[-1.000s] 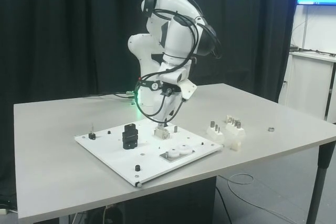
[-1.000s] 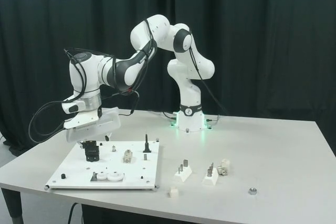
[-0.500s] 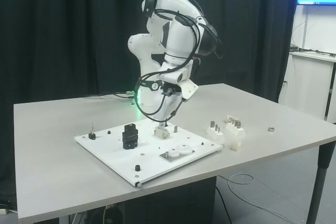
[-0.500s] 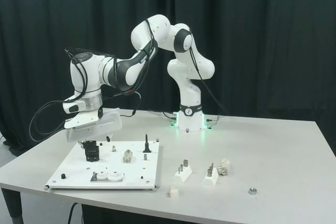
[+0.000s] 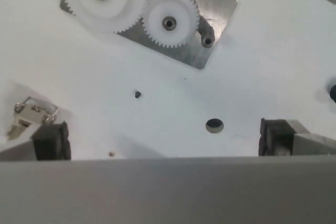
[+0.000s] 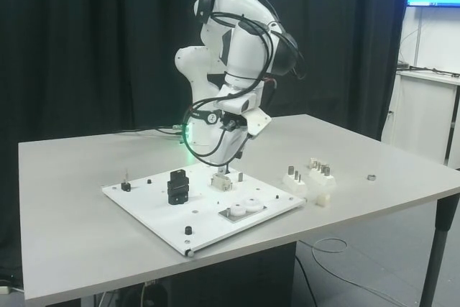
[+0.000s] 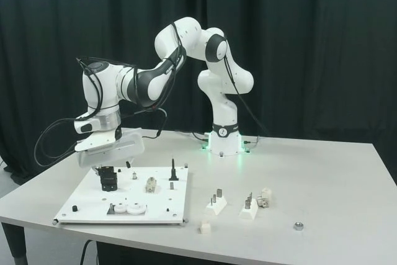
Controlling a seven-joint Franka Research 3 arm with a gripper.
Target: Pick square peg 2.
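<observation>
Small grey pegs stand upright in two white holders (image 6: 295, 177) (image 6: 321, 175) on the table beside the white board (image 6: 144, 199); they also show in the second room view as the peg holders (image 7: 215, 203) (image 7: 248, 206). I cannot tell which one is square peg 2. My gripper (image 5: 163, 139) is open with nothing between its black fingertips (image 5: 51, 141). It hangs low over the board (image 5: 252, 51), near the two white gears (image 5: 170, 22). In the first room view the gripper (image 6: 228, 167) is well to the left of the pegs.
The board carries a black block (image 6: 177, 186), a small metal latch (image 5: 31, 114), the gears on a metal plate (image 6: 248, 205) and a few short posts. A metal nut (image 6: 371, 176) and a small white cube (image 7: 205, 228) lie loose on the grey table.
The gripper has risen slightly above the board. Nothing on the board or table has moved.
</observation>
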